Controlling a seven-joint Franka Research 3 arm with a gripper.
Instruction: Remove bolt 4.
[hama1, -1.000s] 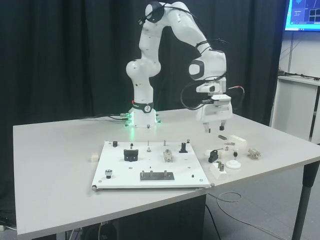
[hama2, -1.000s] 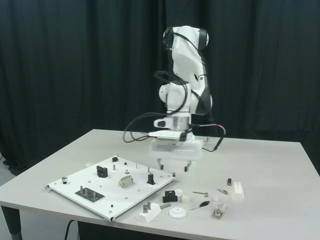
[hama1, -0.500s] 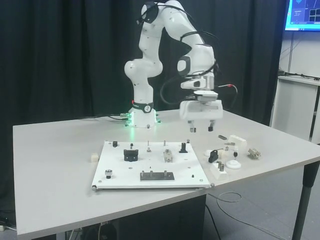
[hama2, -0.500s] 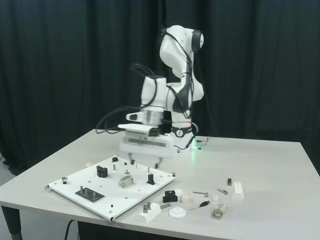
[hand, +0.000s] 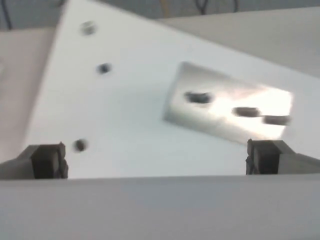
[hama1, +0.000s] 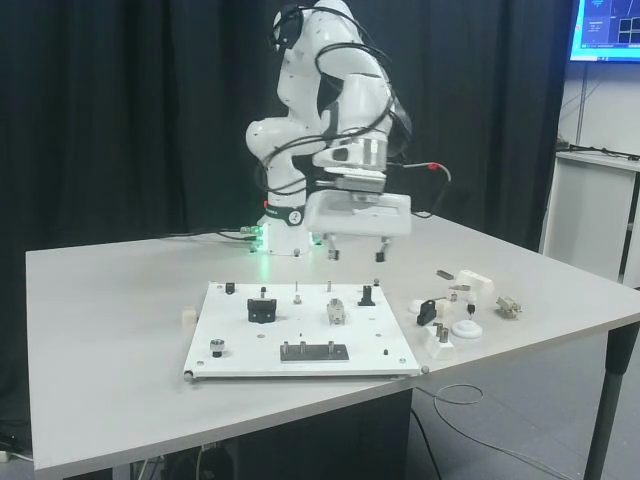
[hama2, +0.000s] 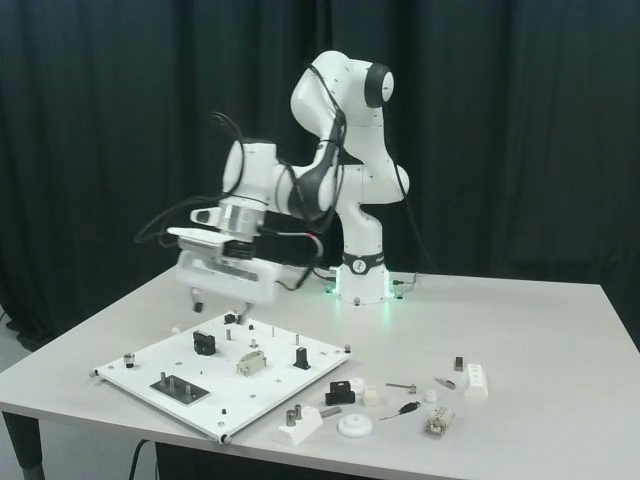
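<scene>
- Table: grey, bears everything below.
- Board: white, flat, near the table's front edge.
- Plate: grey metal, at the board's near edge.
- Bolts: three, standing upright in a row on the plate. In the wrist view they are blurred dark stubs. No marking shows, so which one is bolt 4 cannot be told. Nothing stands over them.
- Knurled part: small, beside the plate, toward the board's near corner.
- Black block, metal fixture and black bracket: mid-board, behind the plate.
- Loose parts: white and black, scattered on the table beside the board. They are too small to identify.
- Gripper: white, hangs above the board's far edge, well apart from the plate. The jaws are spread wide and grasp nothing. Its body hides the lower part of the wrist view.
- Arm base: farthest back, with a green glow at its foot.
</scene>
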